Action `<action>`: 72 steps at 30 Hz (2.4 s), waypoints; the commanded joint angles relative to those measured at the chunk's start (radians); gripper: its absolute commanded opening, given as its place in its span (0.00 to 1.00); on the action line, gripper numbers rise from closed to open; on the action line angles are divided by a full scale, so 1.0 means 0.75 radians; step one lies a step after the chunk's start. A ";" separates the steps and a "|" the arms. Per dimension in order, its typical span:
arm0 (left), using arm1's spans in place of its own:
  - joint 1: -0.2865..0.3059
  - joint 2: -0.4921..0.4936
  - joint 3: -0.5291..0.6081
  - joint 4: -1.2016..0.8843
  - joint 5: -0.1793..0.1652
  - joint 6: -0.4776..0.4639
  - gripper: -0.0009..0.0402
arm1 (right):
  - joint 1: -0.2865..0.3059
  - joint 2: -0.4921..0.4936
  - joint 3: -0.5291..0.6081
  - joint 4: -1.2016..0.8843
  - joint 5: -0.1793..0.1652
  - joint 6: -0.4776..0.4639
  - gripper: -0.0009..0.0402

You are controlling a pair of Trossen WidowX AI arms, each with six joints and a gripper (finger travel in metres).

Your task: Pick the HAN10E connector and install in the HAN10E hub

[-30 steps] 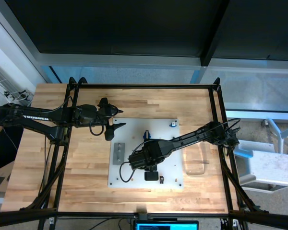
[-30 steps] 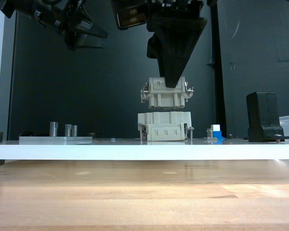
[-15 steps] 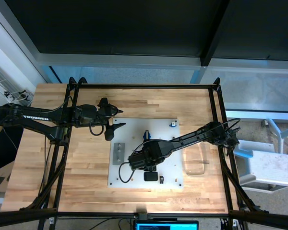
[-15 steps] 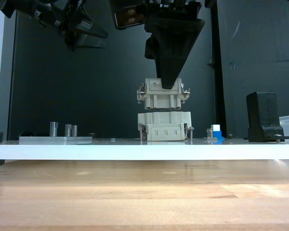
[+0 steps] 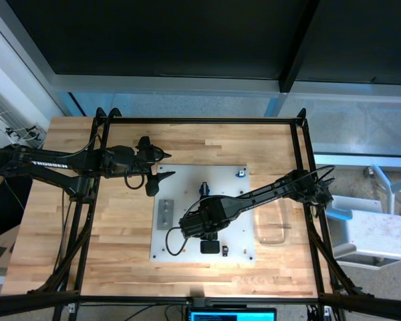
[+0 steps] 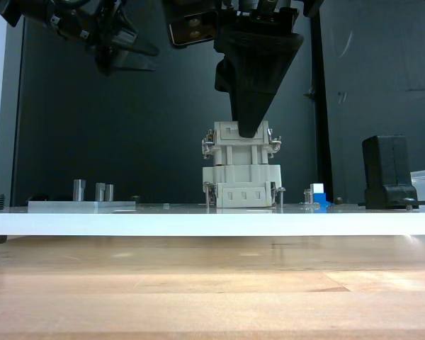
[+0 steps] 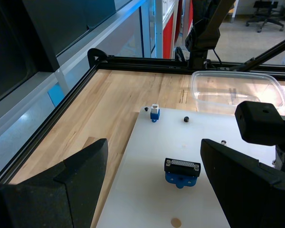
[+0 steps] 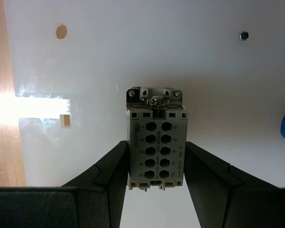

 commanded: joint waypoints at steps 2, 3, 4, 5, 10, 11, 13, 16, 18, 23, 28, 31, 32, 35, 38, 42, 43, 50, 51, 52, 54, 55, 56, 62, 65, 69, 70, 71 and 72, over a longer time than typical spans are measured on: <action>0.001 0.001 0.000 0.001 0.001 0.001 0.68 | 0.000 0.004 -0.005 -0.020 0.010 0.002 0.18; 0.000 0.001 0.000 0.001 0.001 0.001 0.68 | -0.001 0.004 -0.005 -0.023 0.027 0.005 0.18; 0.000 0.001 0.000 0.001 0.001 0.001 0.68 | 0.000 0.004 -0.005 -0.024 0.037 0.006 0.18; 0.001 0.001 0.000 0.001 0.001 0.001 0.68 | -0.001 0.004 -0.005 -0.024 0.035 0.005 0.18; 0.000 0.001 0.000 0.001 0.001 0.001 0.68 | 0.000 0.004 -0.005 -0.014 0.023 0.004 0.18; 0.001 0.001 0.000 0.002 0.001 0.001 0.68 | 0.000 0.004 -0.005 -0.011 0.023 0.004 0.18; 0.000 0.001 0.000 -0.001 0.001 0.001 0.68 | 0.000 0.004 -0.008 -0.004 0.023 0.004 0.18; 0.001 0.001 0.000 0.000 0.001 0.001 0.68 | 0.001 0.008 -0.023 0.022 0.023 0.004 0.18; 0.000 0.001 0.000 0.000 0.001 0.001 0.68 | 0.001 0.023 -0.023 0.026 0.018 0.003 0.18; 0.000 0.001 0.000 0.001 0.001 0.001 0.68 | 0.001 0.046 -0.034 0.055 0.007 -0.001 0.18; 0.001 0.001 0.000 -0.001 0.001 0.001 0.68 | -0.001 0.046 -0.078 0.090 -0.005 0.002 0.18; 0.001 0.001 0.000 -0.001 0.001 0.001 0.68 | 0.001 0.046 -0.093 0.089 -0.004 0.002 0.18; 0.000 0.001 0.000 -0.002 0.001 0.001 0.68 | 0.001 0.046 -0.093 0.089 -0.005 0.002 0.18; 0.000 0.001 0.000 0.000 0.001 0.001 0.68 | 0.001 0.041 -0.086 0.085 -0.005 0.002 0.18; 0.001 0.001 0.000 -0.001 0.001 0.001 0.68 | 0.002 0.025 -0.086 0.082 -0.006 0.002 0.18; 0.000 0.001 0.000 0.000 0.001 0.001 0.68 | 0.004 0.005 -0.086 0.081 -0.008 0.001 0.19; 0.000 0.001 0.000 -0.001 0.001 0.001 0.68 | 0.004 0.002 -0.086 0.081 -0.008 -0.001 0.20; 0.001 0.001 0.000 -0.001 0.001 0.001 0.68 | 0.005 -0.023 -0.086 0.084 -0.005 0.007 0.44; 0.000 0.001 0.000 -0.001 0.001 0.001 0.68 | 0.005 -0.025 -0.086 0.084 -0.004 0.016 0.48; 0.000 0.001 0.000 0.000 0.001 0.001 0.68 | 0.005 -0.031 -0.086 0.084 -0.002 0.023 0.53; 0.000 0.001 0.000 0.000 0.001 0.001 0.68 | 0.006 -0.038 -0.086 0.084 -0.002 0.036 0.60; 0.001 0.001 0.000 0.001 0.001 0.001 0.68 | 0.006 -0.045 -0.086 0.083 -0.002 0.036 0.64; 0.000 0.001 0.000 0.000 0.001 0.001 0.68 | 0.006 -0.051 -0.086 0.082 -0.002 0.036 0.67; 0.000 0.001 0.000 -0.001 0.001 0.001 0.68 | 0.011 -0.122 -0.086 0.079 -0.001 0.036 0.78; 0.000 0.001 0.000 0.001 0.001 0.001 0.68 | 0.012 -0.167 -0.086 0.076 -0.001 0.036 0.82; 0.001 0.001 0.000 -0.001 0.001 0.001 0.68 | 0.011 -0.233 -0.086 0.057 -0.002 0.036 0.86; 0.001 0.001 0.000 -0.001 0.001 0.001 0.68 | 0.012 -0.251 -0.086 0.049 -0.001 0.035 0.86; 0.000 0.001 0.000 0.000 0.001 0.001 0.68 | 0.011 -0.264 -0.086 0.039 -0.001 0.036 0.87; 0.000 0.001 0.000 0.000 0.001 0.001 0.68 | 0.011 -0.274 -0.086 0.032 -0.001 0.036 0.88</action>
